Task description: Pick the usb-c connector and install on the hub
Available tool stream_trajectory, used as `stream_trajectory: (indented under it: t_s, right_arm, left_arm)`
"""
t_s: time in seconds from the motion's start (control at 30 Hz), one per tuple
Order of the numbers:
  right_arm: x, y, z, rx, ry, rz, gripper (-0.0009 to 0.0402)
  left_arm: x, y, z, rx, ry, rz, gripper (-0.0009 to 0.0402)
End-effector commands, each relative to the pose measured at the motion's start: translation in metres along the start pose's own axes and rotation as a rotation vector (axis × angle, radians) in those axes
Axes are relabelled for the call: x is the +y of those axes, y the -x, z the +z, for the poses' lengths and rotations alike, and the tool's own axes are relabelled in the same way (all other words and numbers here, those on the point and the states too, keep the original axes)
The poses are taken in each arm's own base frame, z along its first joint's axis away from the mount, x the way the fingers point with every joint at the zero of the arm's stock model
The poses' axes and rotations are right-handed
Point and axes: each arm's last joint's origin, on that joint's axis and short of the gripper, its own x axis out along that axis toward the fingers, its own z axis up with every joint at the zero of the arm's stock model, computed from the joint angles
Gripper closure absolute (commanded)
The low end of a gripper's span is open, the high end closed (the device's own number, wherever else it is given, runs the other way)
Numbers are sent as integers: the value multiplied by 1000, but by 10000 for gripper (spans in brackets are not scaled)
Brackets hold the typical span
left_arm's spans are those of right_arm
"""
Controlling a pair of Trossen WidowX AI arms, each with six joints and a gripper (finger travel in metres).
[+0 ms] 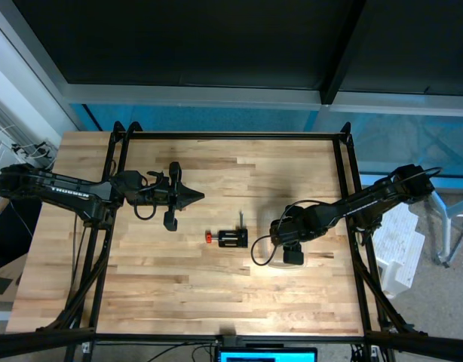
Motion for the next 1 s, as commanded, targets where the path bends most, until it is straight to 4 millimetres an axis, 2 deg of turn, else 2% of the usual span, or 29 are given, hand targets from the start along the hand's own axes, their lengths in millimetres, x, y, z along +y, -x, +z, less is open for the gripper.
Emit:
stream_trajectory:
  t_s: [0.03,0.4,1.0]
  right_arm:
    - [0,0,0,-4,0,2,241]
    - [0,0,0,-5,1,2,301]
    - [0,0,0,-5,2,2,370]
  left_arm:
    - [0,0,0,0,0,0,393]
    - [0,0,0,0,0,0,393]
    - [0,0,0,0,0,0,393]
